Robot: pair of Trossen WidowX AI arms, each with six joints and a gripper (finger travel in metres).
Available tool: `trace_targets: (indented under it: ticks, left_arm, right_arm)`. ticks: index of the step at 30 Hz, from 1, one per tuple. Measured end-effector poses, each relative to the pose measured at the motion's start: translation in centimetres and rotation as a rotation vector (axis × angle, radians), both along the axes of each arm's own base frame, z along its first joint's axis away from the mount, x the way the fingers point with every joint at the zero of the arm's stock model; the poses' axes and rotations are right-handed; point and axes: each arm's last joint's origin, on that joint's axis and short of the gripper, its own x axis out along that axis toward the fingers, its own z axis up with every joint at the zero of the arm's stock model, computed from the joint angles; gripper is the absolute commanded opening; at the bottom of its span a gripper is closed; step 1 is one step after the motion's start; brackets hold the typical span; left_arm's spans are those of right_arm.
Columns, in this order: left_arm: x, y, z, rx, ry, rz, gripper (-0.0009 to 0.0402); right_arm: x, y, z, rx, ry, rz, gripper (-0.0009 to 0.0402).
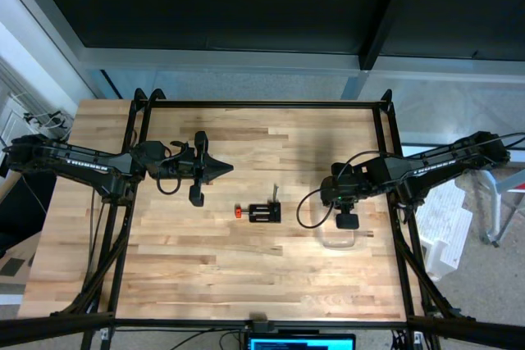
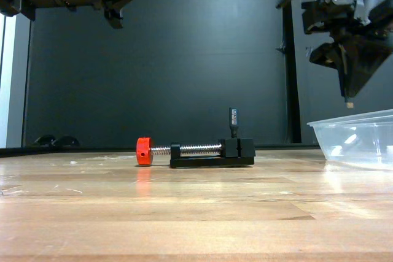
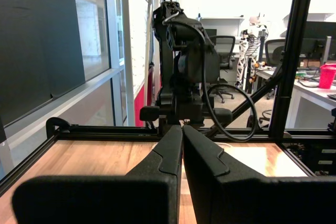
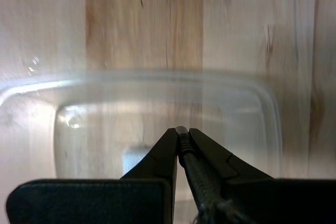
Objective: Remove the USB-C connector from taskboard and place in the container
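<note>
right gripper (image 4: pixel 181 130) clamped on USB-C connector (image 4: pixel 184 148), poised over clear container (image 4: pixel 157 76) | light, stiff, slippery sliver, likely best pinched on flat sides | left gripper (image 3: pixel 182 128) closed, parked high, left of taskboard (image 1: pixel 264 212)

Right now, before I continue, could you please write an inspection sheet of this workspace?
Surface: wooden table, plank top.
Job's things: taskboard mid-table, with red knob and upright pin; clear container to its right; connector in the right pincer.
Clutter: pale patch seen through the container, unclear what it is.
Pincers: left pincer shut, raised, left of the taskboard; right pincer shut on the connector, above the container.
Cables: black cable loop at each arm.
Surroundings: black frame around the table; screen at the near edge.
</note>
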Motion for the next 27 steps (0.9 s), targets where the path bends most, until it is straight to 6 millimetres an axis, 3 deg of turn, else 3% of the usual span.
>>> trace_targets:
  ticks: [11,23,27]
  left_arm:
    - [0.0,0.0,0.0,0.0,0.0,0.0,0.0]
    - [0.0,0.0,0.0,0.0,0.0,0.0,0.0]
    - [0.0,0.0,0.0,0.0,0.0,0.0,0.0]
  right_arm:
    - [-1.7,-0.2,-2.3,-0.012,0.07,0.002,0.0002]
    - [-1.4,0.3,-3.1,-0.021,0.104,0.027,0.0002]
    - [-1.4,0.5,-3.2,-0.023,0.112,0.035,0.0021]
